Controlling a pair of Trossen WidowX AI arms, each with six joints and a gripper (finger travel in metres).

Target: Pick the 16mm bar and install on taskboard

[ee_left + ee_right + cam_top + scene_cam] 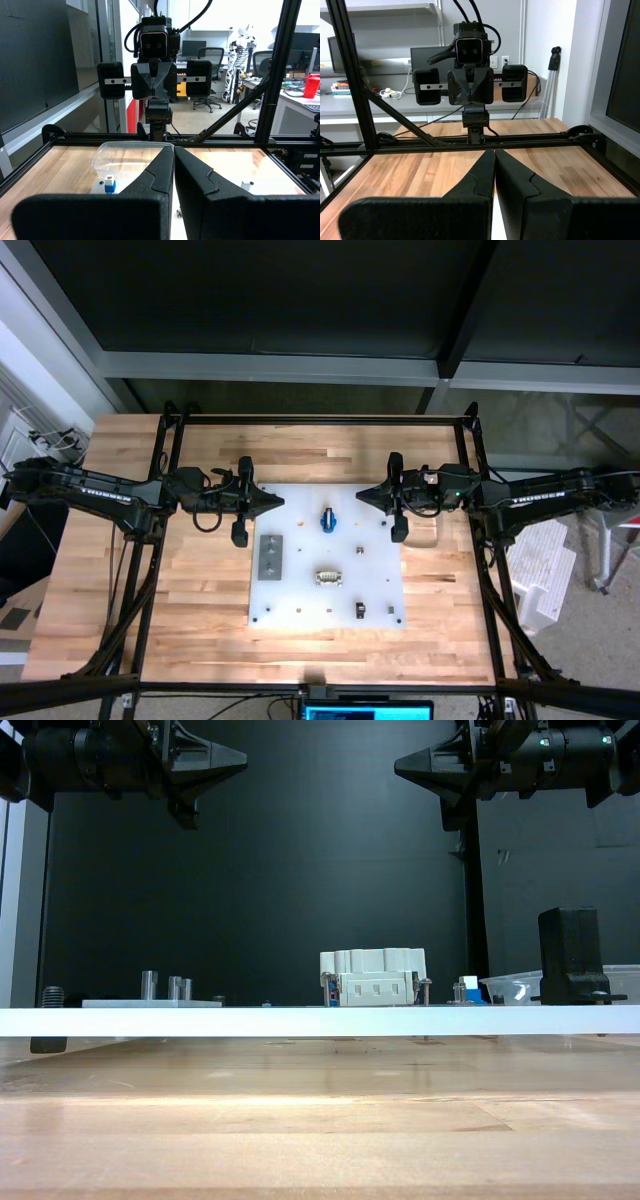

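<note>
Left gripper [278,502]: high over the taskboard's [375,585] far edge, jaws pressed together, empty.
Right gripper [360,496]: facing it, jaws likewise closed and empty.
Bar: not visible; perhaps in the tub [125,152].
Progress: nothing started; pick and install both remain.

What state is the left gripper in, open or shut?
Shut: left gripper fingers closed together, empty, above the far-left corner of the taskboard. The right gripper, also shut, hovers above its far-right corner.
</note>
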